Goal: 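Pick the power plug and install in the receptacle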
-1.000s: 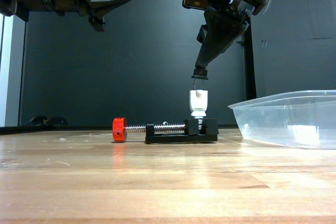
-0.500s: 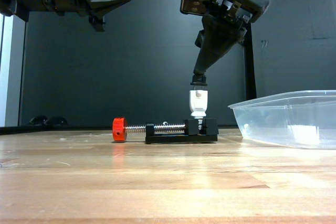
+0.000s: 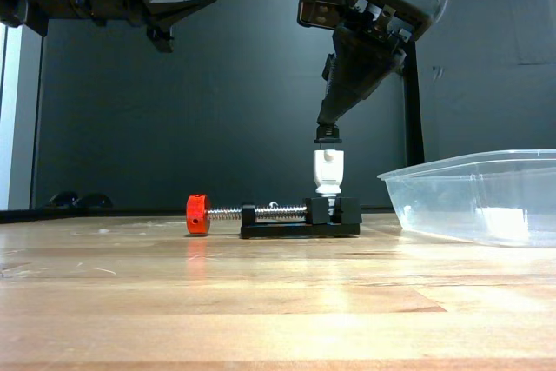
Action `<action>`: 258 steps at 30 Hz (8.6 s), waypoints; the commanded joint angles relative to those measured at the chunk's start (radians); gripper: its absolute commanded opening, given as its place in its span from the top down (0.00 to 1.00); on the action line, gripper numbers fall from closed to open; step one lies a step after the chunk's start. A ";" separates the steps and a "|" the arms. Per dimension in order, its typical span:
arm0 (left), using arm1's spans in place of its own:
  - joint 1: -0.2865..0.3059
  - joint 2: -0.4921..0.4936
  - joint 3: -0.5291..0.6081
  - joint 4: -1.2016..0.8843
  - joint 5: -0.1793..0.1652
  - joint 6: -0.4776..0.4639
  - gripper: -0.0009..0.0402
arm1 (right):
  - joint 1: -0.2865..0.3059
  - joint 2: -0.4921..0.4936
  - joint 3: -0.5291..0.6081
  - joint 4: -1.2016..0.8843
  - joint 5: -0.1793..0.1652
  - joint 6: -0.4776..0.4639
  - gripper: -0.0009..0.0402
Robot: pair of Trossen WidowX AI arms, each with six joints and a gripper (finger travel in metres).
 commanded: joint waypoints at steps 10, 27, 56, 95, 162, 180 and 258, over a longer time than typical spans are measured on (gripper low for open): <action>0.000 0.000 0.000 0.000 0.000 0.000 0.98 | -0.009 0.005 -0.076 0.056 0.009 0.000 0.98; 0.000 0.000 0.000 0.000 0.000 0.000 0.98 | -0.013 -0.005 -0.121 0.109 0.006 -0.002 0.98; 0.000 0.000 0.000 0.000 0.000 0.000 0.98 | -0.013 -0.045 -0.077 0.101 -0.012 0.001 0.69; 0.000 0.000 0.000 0.000 0.000 0.000 0.98 | -0.064 -0.598 -0.312 0.261 -0.005 -0.112 0.97; 0.000 0.000 0.000 0.000 0.000 0.000 0.98 | -0.144 -0.740 -0.671 0.956 -0.068 -0.063 0.98; 0.000 0.000 0.000 0.000 0.000 0.000 0.98 | -0.143 -0.740 -0.671 0.955 -0.069 -0.062 0.98; 0.000 0.000 0.000 0.000 0.000 0.000 0.98 | -0.143 -0.740 -0.671 0.955 -0.069 -0.062 0.98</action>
